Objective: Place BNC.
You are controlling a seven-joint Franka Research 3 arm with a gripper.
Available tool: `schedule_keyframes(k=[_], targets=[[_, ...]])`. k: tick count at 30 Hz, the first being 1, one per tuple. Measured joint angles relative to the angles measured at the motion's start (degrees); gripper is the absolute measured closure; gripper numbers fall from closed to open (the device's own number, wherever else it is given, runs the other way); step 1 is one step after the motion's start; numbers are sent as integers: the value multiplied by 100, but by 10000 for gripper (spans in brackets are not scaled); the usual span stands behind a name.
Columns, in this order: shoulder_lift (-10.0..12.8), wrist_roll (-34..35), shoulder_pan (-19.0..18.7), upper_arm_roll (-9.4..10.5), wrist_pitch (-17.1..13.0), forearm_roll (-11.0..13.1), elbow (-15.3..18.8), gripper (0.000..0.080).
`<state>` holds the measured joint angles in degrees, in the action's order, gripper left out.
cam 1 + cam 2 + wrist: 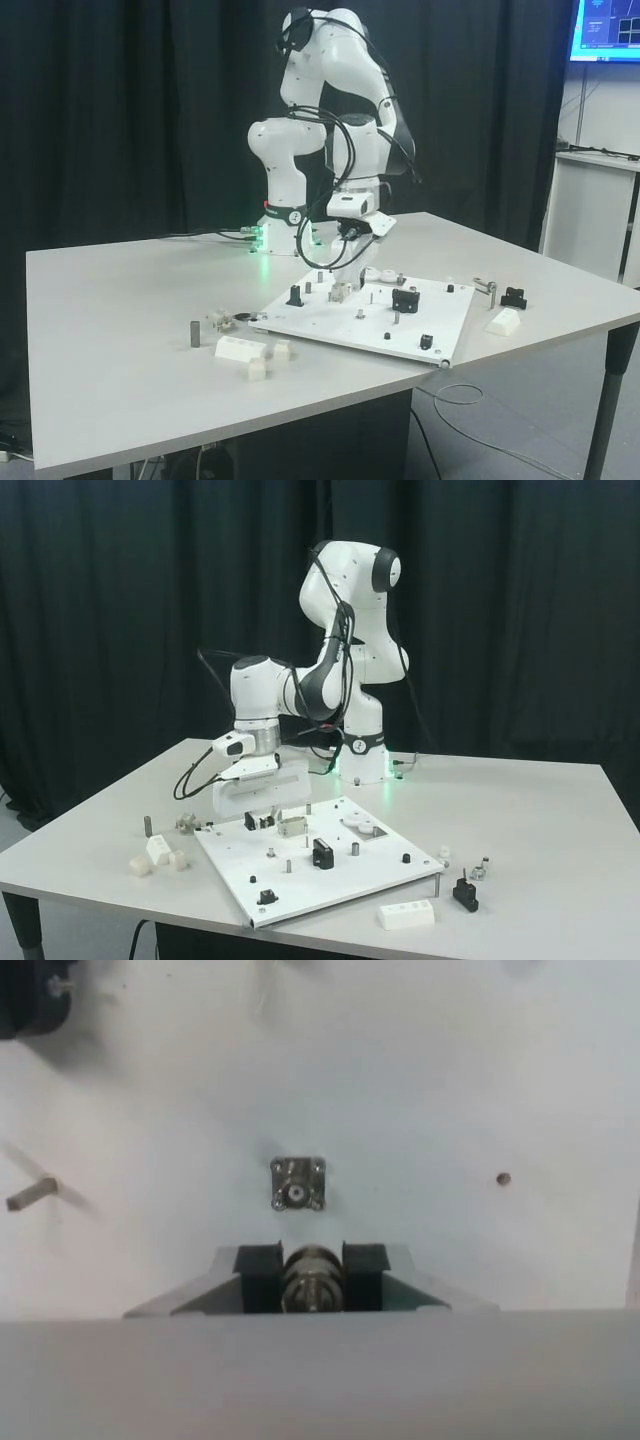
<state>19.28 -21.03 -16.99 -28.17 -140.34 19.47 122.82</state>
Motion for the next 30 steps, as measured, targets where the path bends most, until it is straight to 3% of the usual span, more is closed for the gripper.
schedule_keyframes(k=[30], targets=[[-47, 130, -16, -22, 25, -1, -20, 682]])
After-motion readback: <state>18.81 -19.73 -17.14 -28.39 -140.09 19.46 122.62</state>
